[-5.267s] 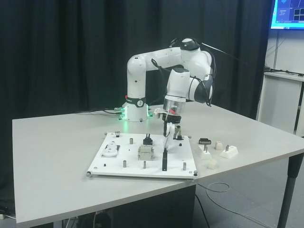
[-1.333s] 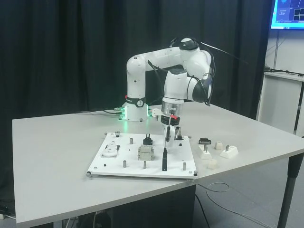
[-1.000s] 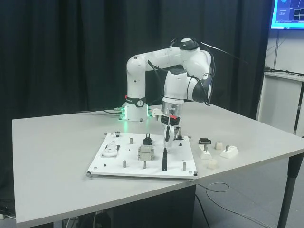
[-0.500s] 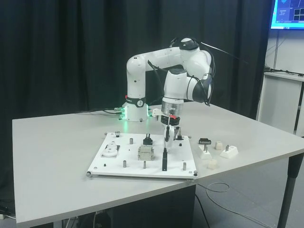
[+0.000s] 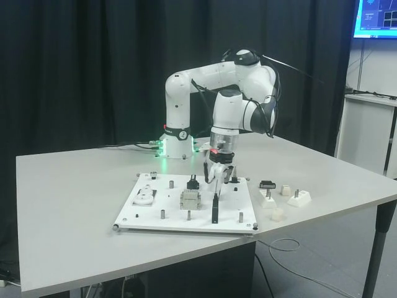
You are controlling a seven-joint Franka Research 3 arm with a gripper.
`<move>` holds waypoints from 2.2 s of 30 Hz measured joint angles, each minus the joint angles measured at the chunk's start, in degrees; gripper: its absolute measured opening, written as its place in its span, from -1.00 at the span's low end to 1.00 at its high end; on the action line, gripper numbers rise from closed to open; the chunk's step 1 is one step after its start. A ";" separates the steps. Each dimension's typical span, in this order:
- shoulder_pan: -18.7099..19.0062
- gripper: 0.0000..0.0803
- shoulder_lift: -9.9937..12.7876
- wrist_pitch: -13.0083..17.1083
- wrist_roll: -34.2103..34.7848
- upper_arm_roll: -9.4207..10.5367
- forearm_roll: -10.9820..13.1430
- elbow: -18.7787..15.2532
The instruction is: Insert BNC.
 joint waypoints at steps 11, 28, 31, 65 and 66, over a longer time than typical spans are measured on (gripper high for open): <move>0.02 -0.70 0.00 -0.16 5.11 -0.10 1.10 -0.42; -0.05 -0.70 0.00 -0.61 11.14 -0.42 3.71 -1.45; -0.05 -0.70 0.00 -0.85 11.89 -0.53 4.58 -1.77; 0.04 -0.70 0.00 -1.67 16.53 -0.90 8.78 -3.44; 0.04 -0.70 0.00 -1.72 16.55 -0.91 8.92 -3.49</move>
